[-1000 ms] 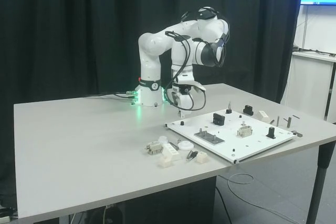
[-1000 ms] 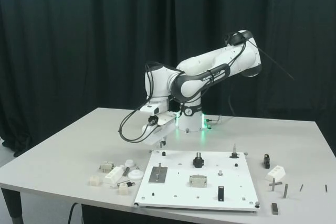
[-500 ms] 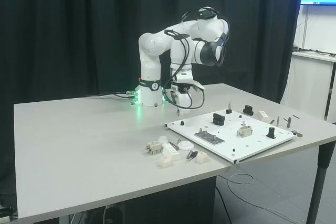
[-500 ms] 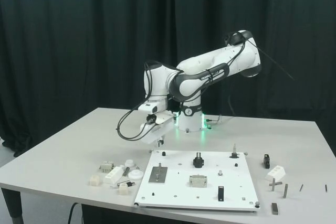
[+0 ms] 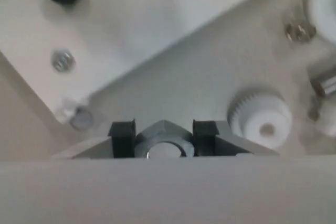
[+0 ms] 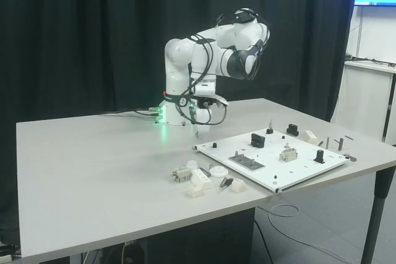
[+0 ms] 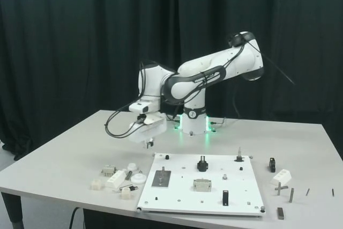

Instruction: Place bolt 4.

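One gripper [image 5: 163, 139], clamped on a bolt [image 5: 163, 149], hangs clear of the white board [image 7: 201, 183], at its ten o'clock corner; white gear [image 5: 260, 119] beneath.

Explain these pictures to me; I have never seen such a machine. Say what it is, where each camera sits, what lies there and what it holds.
This is a white robot arm bolted to a grey table. Two pictures come from cameras standing in the room; the third comes from a camera on the arm's wrist, looking down past its jaws. On the table lies a white board carrying small fittings, with loose white parts beside it, among them a toothed wheel. The jaws hover near the board's corner, closed on what looks like a grey six-sided bolt.
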Motion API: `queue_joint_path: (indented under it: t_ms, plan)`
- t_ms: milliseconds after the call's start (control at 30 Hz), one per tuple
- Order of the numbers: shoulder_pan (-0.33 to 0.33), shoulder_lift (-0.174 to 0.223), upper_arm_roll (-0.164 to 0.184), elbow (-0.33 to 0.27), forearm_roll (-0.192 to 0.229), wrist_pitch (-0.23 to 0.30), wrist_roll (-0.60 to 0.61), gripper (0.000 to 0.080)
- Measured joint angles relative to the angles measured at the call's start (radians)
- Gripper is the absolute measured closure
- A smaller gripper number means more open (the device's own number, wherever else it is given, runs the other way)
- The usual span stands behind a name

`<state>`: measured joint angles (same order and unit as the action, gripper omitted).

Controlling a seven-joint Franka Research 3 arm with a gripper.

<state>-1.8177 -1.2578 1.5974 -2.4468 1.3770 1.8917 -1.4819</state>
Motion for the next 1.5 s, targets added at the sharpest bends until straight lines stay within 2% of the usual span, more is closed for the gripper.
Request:
queue_joint_path:
  t_ms: [333, 700, 1133, 1500]
  plan:
    - [-0.111, -0.017, 0.036, 0.046, 0.014, 0.01, -0.012, 0.0573]
    - [-0.201, -0.035, 0.083, 0.084, 0.055, 0.017, -0.029, 0.0573]
    - [-0.252, -0.046, 0.139, 0.094, 0.122, 0.054, -0.056, 0.0573]
    - [-0.262, -0.052, 0.174, 0.095, 0.163, 0.087, -0.057, 0.0573]
